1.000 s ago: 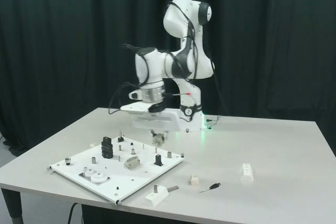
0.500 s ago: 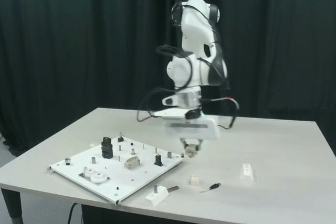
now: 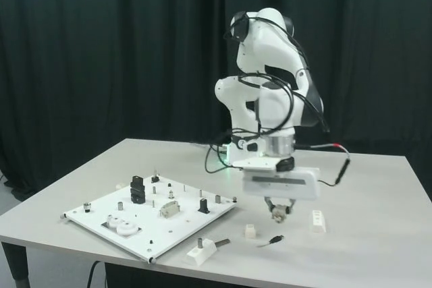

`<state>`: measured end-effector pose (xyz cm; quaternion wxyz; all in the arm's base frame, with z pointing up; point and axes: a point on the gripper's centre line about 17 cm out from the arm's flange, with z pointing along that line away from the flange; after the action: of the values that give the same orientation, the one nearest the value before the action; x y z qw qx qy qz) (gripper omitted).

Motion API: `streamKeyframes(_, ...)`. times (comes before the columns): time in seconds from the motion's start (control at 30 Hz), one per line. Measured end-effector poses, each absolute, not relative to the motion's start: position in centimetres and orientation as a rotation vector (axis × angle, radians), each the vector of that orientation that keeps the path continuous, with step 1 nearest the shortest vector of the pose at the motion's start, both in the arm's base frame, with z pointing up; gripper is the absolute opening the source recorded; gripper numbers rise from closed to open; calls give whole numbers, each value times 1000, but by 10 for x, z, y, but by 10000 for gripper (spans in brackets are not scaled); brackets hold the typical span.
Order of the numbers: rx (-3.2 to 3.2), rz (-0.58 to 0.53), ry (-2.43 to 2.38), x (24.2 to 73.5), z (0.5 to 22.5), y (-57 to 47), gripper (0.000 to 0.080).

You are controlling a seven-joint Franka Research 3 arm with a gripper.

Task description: Place waterproof.

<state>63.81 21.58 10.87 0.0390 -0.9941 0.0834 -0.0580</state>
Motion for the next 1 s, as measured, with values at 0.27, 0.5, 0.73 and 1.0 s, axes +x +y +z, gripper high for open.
streamKeyframes(0.27, -3077, -158, 206, 650, 87, 236, 309)
streamKeyframes(0.5, -3101, -114, 185, 653, 70, 243, 309)
streamKeyframes(0.73, -3111, -87, 208, 653, 56, 250, 309)
streamKeyframes(1.0, -3116, -71, 211, 652, 46, 256, 309)
